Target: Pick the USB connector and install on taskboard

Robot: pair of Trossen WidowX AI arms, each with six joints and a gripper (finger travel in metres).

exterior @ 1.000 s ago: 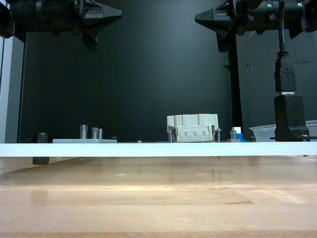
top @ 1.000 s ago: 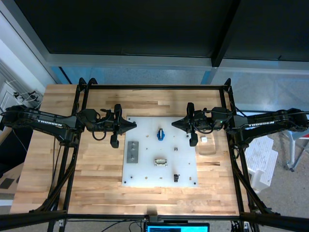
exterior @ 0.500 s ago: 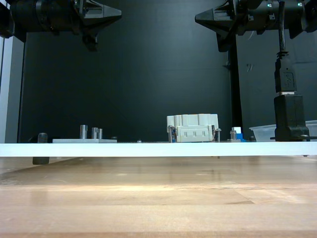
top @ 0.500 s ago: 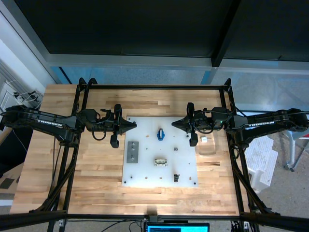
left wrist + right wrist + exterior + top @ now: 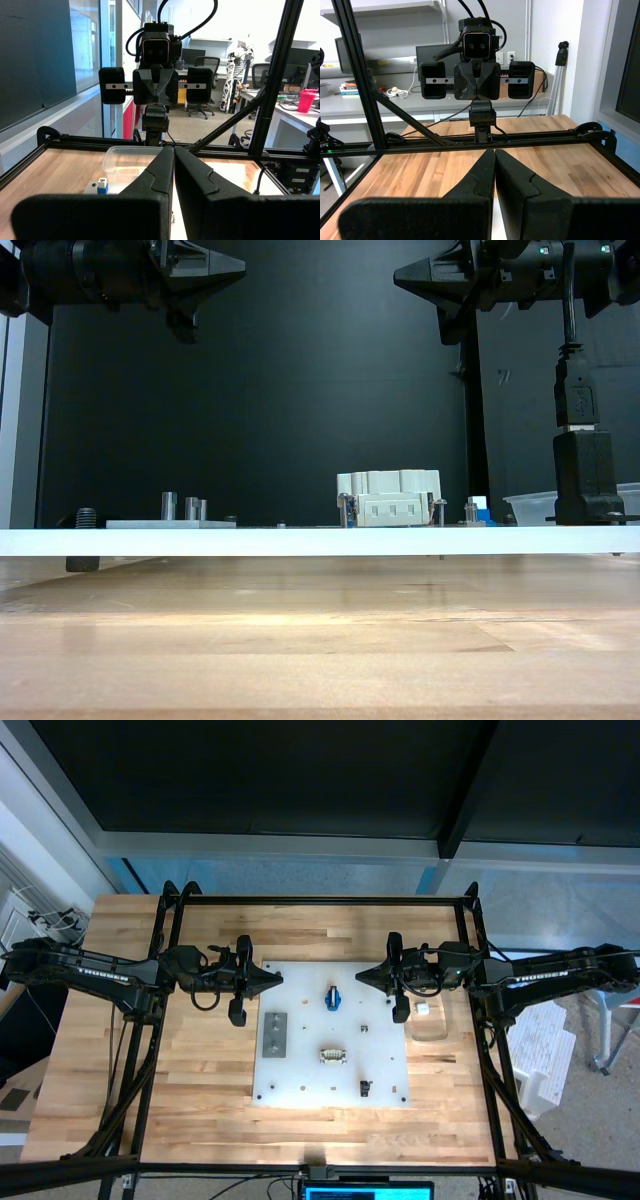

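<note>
Left hand and right hand, empty with fingers pressed together, hover facing each other over the upper corners of the large flat white square taskboard, seemingly parked clear.

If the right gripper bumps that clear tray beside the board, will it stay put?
Probably not. The clear tray looks like thin plastic, so likely light; resting on bare wood beside the taskboard, it should slide, and its walls may flex. The left gripper and right gripper hang shut, high above the table.
</note>
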